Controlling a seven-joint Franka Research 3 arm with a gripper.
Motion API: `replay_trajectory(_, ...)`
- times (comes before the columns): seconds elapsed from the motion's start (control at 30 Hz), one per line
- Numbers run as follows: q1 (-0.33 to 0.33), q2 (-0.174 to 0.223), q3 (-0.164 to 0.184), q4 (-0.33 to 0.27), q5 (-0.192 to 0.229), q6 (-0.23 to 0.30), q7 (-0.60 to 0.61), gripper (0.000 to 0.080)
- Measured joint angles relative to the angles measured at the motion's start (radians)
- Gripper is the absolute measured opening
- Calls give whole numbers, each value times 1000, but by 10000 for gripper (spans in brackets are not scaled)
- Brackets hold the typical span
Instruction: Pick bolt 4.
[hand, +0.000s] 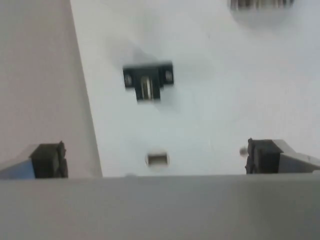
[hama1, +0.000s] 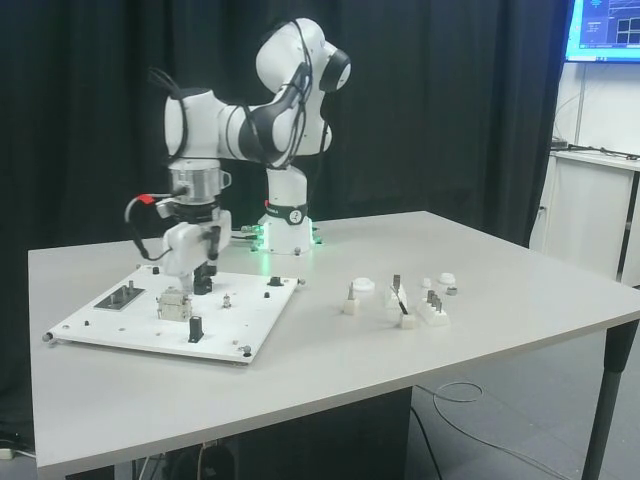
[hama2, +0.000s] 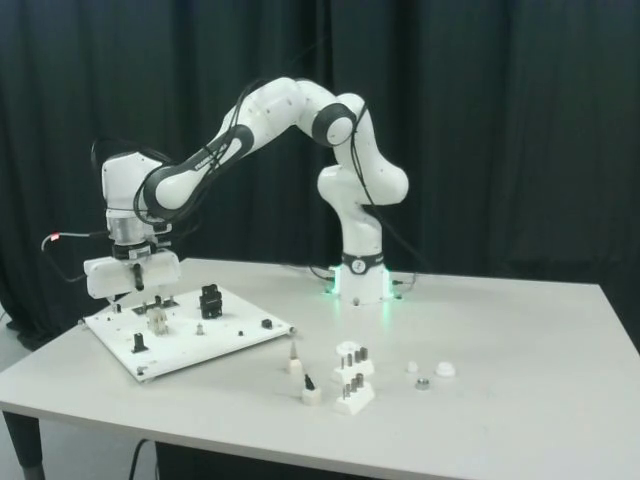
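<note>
Arm (hama1: 270, 120) reaches from its base at the desk's back edge over to the white board (hama1: 110, 325), which lies at the desk's left front corner. My gripper (hand: 156, 158) hangs above the board, pointing straight down, clear of its surface.

Jaws: spread wide, about as far apart as the wrist view can take in. One black fingertip (hand: 49, 160) sits over the board's edge, where the grey desk (hand: 35, 75) begins; the other is over the board itself. Nothing is between them and nothing touches either pad. I hold nothing.

Below me on the board: a black bracket (hand: 148, 80) with a small metal piece in its notch, and nearer, a small slotted recess (hand: 157, 159) about midway between my fingertips.

Task thing: the bolts (hama1: 434, 297) stand upright in a white holder (hama1: 434, 318) near the middle of the desk's front edge, well apart from me and off the board. I cannot tell which of them is bolt 4.
</note>
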Motion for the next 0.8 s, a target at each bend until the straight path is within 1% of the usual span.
replay_trajectory(0.47, 108, -18, 0, -2, 0, -38, 106, 800)
replay_trajectory(0.8, 205, -30, -1, -3, 1, -72, 203, 800)
